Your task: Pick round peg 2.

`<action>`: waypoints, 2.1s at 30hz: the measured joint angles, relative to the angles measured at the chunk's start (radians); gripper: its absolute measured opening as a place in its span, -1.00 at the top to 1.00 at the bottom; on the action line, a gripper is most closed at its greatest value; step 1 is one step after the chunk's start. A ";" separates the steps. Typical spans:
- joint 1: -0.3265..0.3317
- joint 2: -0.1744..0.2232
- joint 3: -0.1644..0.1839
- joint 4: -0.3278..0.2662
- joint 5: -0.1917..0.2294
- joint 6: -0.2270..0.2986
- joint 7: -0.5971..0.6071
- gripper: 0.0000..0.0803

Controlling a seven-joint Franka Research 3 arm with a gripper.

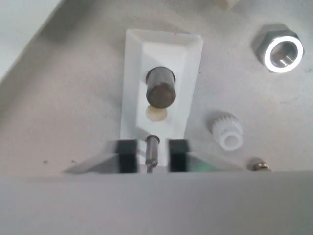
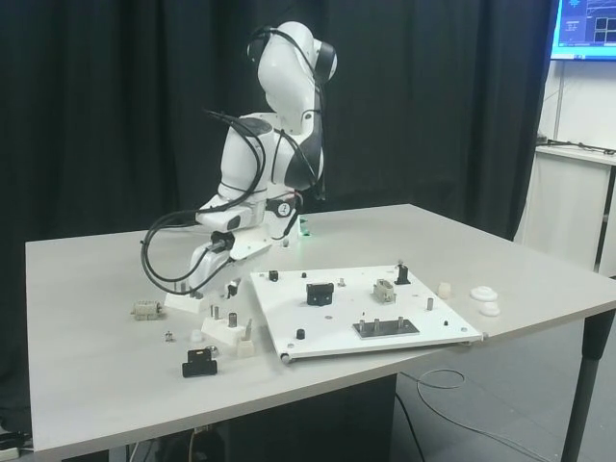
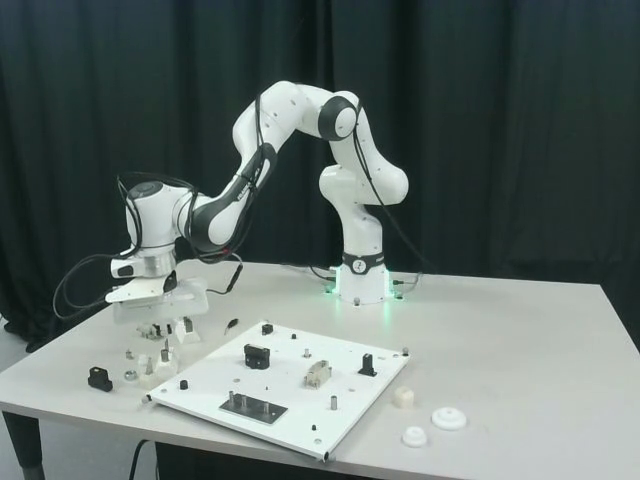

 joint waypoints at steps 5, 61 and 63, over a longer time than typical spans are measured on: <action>0.003 -0.007 -0.003 0.004 -0.001 -0.015 0.000 0.53; 0.029 -0.017 -0.034 -0.141 -0.021 0.138 0.000 -0.99; 0.029 -0.017 -0.034 -0.149 -0.021 0.150 0.000 -0.99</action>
